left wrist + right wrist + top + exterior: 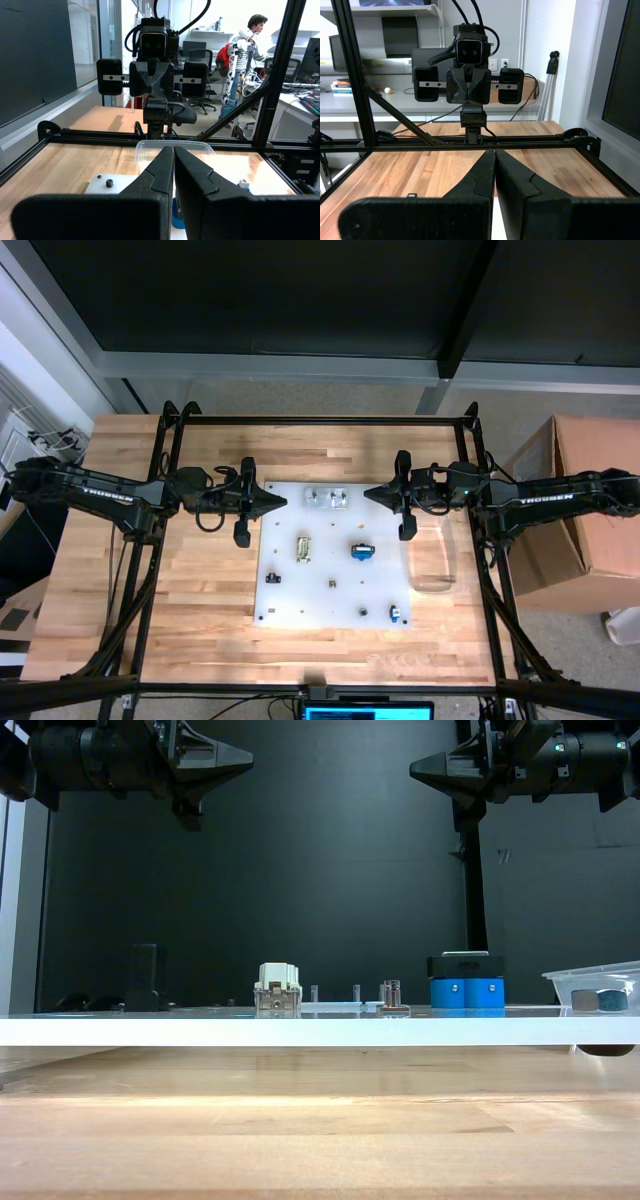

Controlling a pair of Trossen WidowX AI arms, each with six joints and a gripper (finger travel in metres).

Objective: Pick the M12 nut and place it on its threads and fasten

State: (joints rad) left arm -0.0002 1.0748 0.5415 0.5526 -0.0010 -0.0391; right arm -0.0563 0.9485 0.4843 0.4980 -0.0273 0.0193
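The black left gripper (281, 502) hangs high in the air over the far left edge of the flat white board (300, 605), which lies on the light wooden table (200, 590). Its two fingers (155, 175) are pressed tight together, and nothing is between them. On the board, a small cream plug piece (303, 548) stands toward the left. A shiny silver metal block (327, 498) lies at the far edge, and a bright blue block (362, 551) stands toward the right. The black right gripper (368, 494) hangs high too, over the far right part of the board, and its tip faces the left gripper. Its fingers (480, 175) are squeezed together as well and grip nothing. The small silver nut (583, 1000) is in no gripper. It sits low on the board, close to the near right edge, just beside a dark blue round piece (610, 1001). I cannot tell if the nut is on its stud. The clear plastic tray (432, 586) stands just past the board's right edge, and from above the nut is outside it. A brown cardboard box (585, 490) stands off the table to the right.
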